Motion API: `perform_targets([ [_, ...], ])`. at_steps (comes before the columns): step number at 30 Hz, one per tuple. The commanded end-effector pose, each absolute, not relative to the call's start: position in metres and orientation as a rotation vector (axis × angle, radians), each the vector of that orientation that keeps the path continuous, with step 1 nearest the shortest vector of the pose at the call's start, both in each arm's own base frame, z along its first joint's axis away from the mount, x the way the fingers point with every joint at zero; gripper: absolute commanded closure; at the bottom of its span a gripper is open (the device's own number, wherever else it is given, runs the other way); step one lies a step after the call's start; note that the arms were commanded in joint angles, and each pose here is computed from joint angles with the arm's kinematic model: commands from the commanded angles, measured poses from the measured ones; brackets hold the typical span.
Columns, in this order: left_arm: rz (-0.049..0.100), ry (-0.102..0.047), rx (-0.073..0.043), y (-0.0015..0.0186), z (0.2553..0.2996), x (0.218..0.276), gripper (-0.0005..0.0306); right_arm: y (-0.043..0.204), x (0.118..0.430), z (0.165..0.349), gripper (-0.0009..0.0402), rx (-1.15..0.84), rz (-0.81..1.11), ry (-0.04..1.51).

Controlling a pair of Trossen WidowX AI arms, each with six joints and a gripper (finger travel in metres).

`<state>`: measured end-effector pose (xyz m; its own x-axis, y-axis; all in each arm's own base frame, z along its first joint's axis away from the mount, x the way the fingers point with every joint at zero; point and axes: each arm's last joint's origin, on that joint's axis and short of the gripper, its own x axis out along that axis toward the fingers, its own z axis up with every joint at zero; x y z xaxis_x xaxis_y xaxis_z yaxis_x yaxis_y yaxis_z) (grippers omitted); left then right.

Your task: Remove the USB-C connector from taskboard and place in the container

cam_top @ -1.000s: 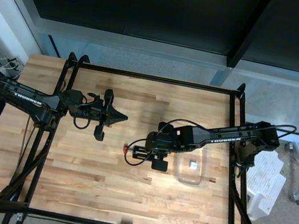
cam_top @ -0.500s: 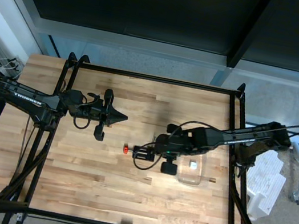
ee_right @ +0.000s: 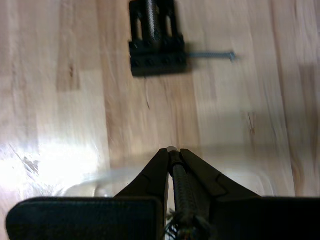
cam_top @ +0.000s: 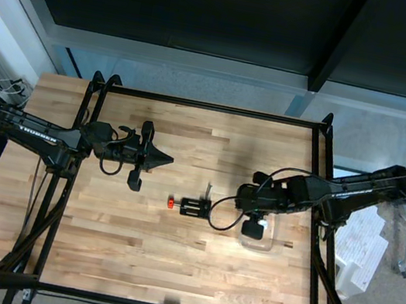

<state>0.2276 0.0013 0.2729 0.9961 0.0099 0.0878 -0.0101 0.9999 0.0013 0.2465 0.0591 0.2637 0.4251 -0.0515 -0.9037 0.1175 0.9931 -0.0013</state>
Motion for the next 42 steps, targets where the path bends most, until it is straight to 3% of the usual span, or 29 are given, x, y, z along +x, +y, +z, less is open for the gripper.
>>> perform_targets([
  [1, 0.010, -0.088, 0.002, 0.0013, 0.2728, 0.2277, 0.0300, 0.057, 0.236, 0.259, 0.0393, 0.083, -0.119, 1.134],
  [17, 0.010, -0.088, 0.002, 0.0014, 0.2728, 0.2277, 0.0300, 0.045, 0.188, 0.231, 0.0393, 0.124, -0.159, 1.168],
  [24, 0.010, -0.088, 0.002, 0.0014, 0.2728, 0.2277, 0.0300, 0.044, 0.182, 0.224, 0.0389, 0.117, -0.162, 1.185],
  [42, 0.010, -0.088, 0.002, 0.0013, 0.2729, 0.2276, 0.0300, 0.044, 0.183, 0.222, 0.0267, 0.101, -0.165, 1.190],
])
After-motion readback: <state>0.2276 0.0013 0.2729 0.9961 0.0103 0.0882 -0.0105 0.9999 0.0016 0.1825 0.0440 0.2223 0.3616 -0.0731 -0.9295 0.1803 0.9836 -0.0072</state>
